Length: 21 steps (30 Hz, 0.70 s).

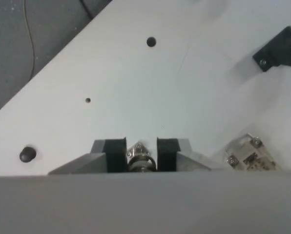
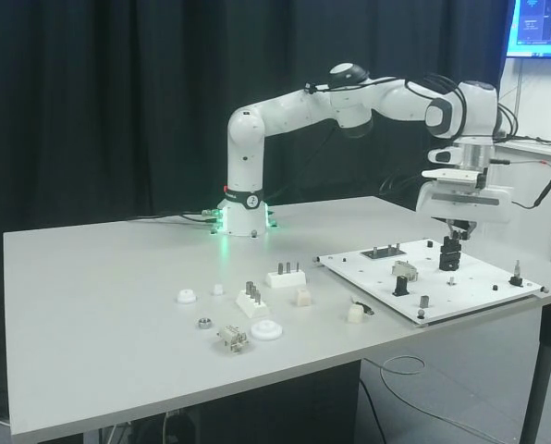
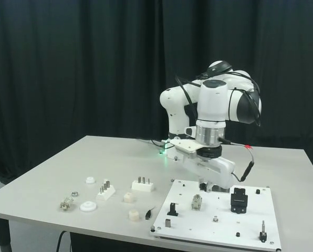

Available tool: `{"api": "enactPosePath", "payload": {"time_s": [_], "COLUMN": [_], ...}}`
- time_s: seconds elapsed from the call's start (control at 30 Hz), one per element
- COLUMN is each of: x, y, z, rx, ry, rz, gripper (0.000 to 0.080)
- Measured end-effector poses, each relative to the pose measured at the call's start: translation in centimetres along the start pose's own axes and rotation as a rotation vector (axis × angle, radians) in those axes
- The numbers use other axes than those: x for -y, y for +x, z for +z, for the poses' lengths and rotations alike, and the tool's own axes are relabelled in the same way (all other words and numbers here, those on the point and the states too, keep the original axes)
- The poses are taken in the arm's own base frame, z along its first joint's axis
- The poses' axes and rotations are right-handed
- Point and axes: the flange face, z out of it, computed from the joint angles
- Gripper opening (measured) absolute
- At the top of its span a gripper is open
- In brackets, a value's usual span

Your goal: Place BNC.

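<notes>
Nearest your wrist camera, the end effector (image 1: 141, 155) has its two black fingers (image 1: 115, 153) pinching the BNC connector (image 1: 139, 161), whose metal body sits between the pads. Below it you see the white board (image 1: 135, 87), with a small black peg (image 1: 28, 154) standing near the board's edge and a round hole (image 1: 151, 42) further off. At about four o'clock from the connector a metal multi-pin connector (image 1: 248, 155) lies on the board, and at about two o'clock a black bracket (image 1: 278, 48) sits well apart.

From the first room view you can see the end effector (image 2: 457, 229) hanging over the far side of the board (image 2: 479, 296), which lies on the grey desk (image 2: 100, 296). A black block (image 2: 450, 254) stands just below the end effector. Loose white parts (image 2: 266, 330) lie on the desk at nine o'clock from the board.
</notes>
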Motion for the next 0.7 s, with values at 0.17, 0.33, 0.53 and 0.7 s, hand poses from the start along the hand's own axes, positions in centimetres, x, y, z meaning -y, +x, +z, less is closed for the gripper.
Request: {"api": "enactPosePath", "payload": {"time_s": [0.17, 0.33, 0.53, 0.7], "x": [0.25, 0.43, 0.54, 0.59], "y": [0.3, 0.5, 0.52, 0.43], "z": [-0.38, -0.56, -0.65, -0.71], "rx": [-0.002, 0.0, 0.003, 0.006], "ry": [-0.007, -0.013, -0.022, -0.028], "rz": [-0.006, -0.012, -0.02, -0.044], "gripper": [0.0126, 0.0126, 0.0126, 0.0126]}}
